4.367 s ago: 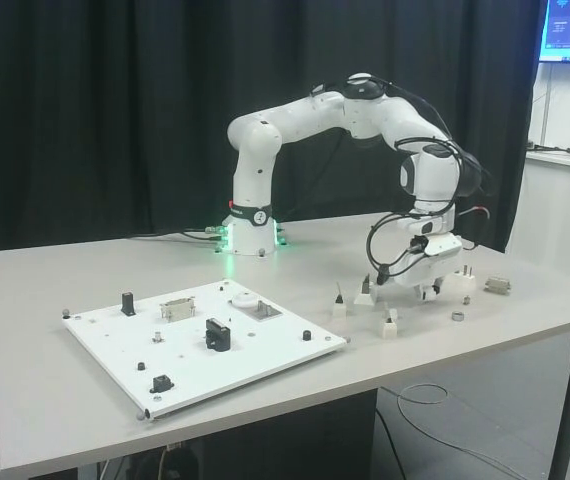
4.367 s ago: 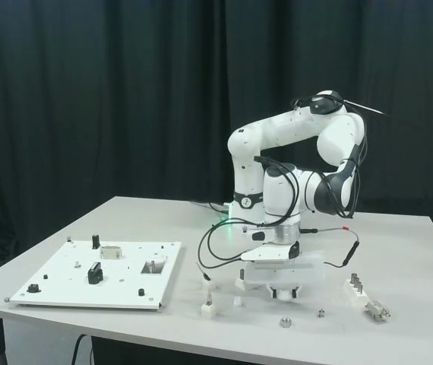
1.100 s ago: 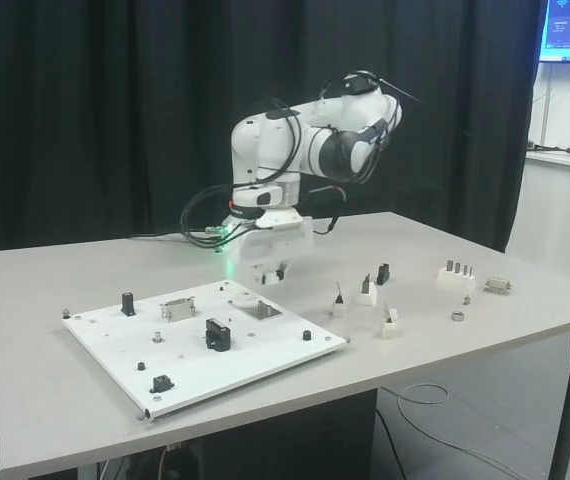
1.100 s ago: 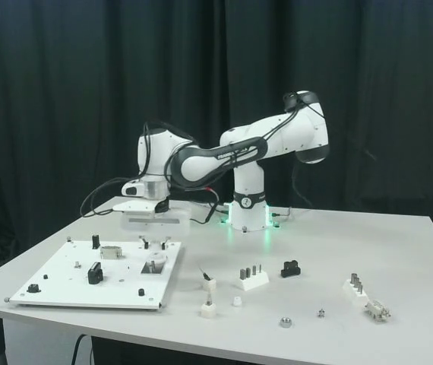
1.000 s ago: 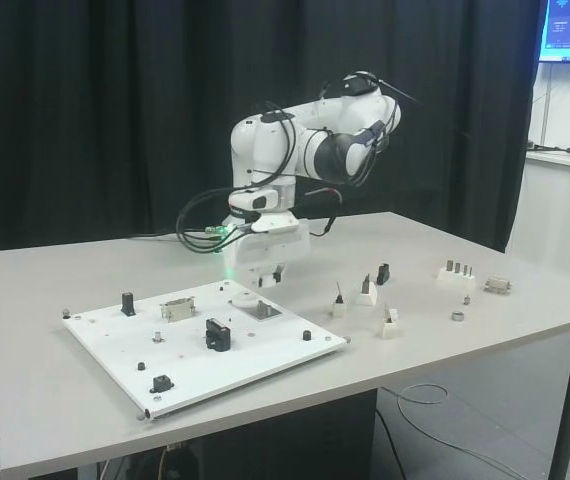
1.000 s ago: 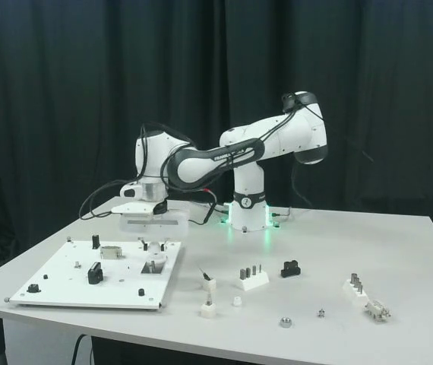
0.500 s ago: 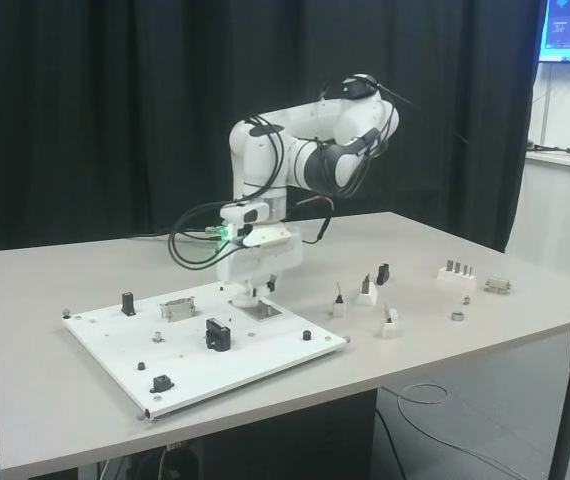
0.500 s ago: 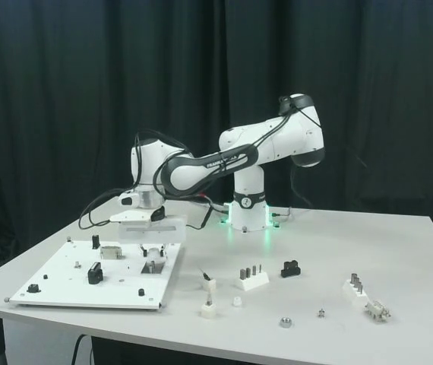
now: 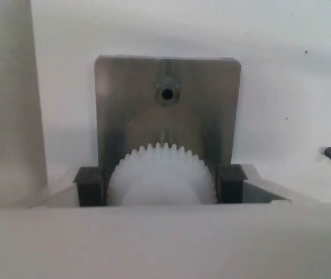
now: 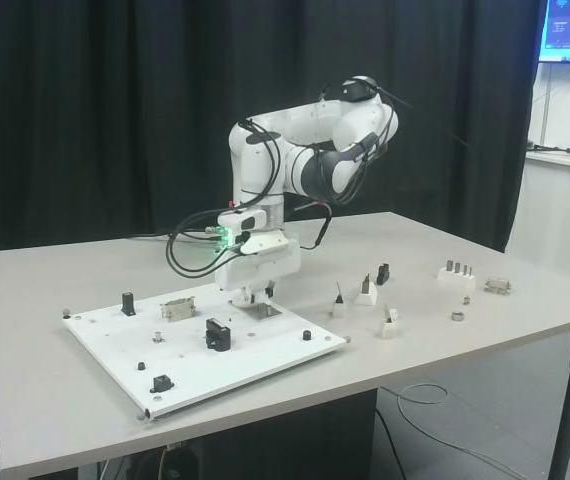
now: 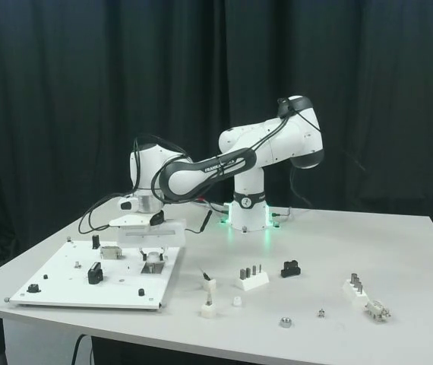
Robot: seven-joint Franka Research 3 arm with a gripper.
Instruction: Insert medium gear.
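Left to right in the wrist view: my left black fingertip pad (image 9: 89, 186), then the medium gear (image 9: 161, 176), then the right pad. My gripper (image 9: 161, 187) is clamped on the gear, pads touching opposite sides of its toothed rim. The gear is white and hangs just over the grey metal plate (image 9: 166, 110) set in the white board (image 10: 200, 345); the plate's peg (image 9: 166, 93) sits beyond the gear, not yet under it.

My read on handling: small, light, stiff plastic, smooth enough to slip or tilt, and teeth that could chip if forced. Taking it across the rim, as now, looks right, since it leaves the bore free. The bore itself is hidden from me.

From the room, I'm low over the board's plate.
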